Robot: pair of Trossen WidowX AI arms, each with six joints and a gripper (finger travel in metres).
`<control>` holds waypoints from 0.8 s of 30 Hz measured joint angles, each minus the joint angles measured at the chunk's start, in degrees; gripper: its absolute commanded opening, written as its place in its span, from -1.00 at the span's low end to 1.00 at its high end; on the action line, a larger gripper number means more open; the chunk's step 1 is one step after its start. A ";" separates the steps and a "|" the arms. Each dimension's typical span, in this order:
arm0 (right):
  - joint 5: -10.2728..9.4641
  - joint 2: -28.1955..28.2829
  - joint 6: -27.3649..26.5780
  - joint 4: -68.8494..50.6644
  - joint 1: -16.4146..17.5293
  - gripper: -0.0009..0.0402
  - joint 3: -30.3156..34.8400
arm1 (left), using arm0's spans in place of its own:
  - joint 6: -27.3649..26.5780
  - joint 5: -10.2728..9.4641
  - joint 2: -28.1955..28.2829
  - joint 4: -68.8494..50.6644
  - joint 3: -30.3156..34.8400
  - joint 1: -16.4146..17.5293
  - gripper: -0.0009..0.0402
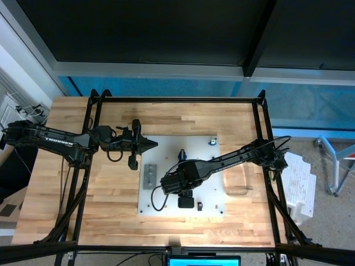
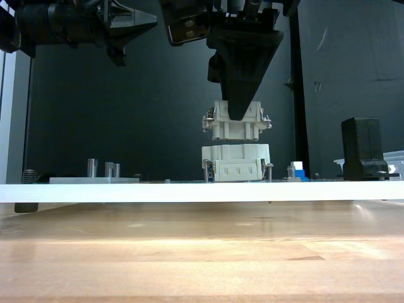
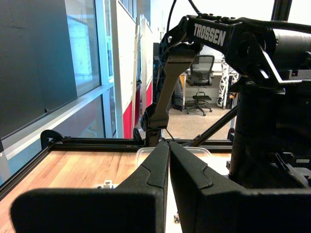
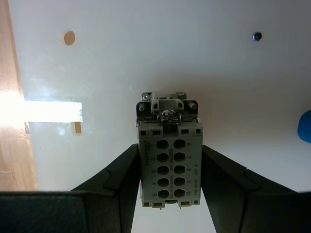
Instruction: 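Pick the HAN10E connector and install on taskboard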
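The high camera looks down and away over the whole table [image 1: 111, 221] and taskboard [image 1: 201, 151]. The low camera sits level, close at the board's near edge. The 2 wrist cameras look along the left gripper [image 3: 168, 145], level across the table, and the right gripper [image 4: 170, 162], straight down, near the HAN10E connector [image 4: 170, 143], shared with the low view.

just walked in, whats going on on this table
The right gripper has its jaws shut on the connector and holds it just above the beige socket on the taskboard. A small gap shows between the two, so the connector is not yet seated. The left gripper hangs in the air over the board's far left corner, jaws shut and empty.
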 measured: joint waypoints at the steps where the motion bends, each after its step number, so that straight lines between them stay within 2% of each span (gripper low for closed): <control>1: -0.24 0.22 0.00 0.13 0.00 -0.84 0.00 | 0.00 -0.02 0.00 0.00 0.00 0.00 -0.95; 3: -0.96 0.50 0.00 0.63 -0.02 -0.84 0.00 | 0.00 0.00 0.00 0.00 0.00 0.00 -0.95; 17: -0.87 0.68 -0.02 0.68 -0.15 -0.84 0.00 | 0.00 0.00 -0.02 0.00 0.00 0.00 -0.95; 24: 0.66 0.74 -0.04 0.50 -0.24 -0.84 0.00 | -0.02 0.00 0.00 0.00 0.00 0.00 -0.95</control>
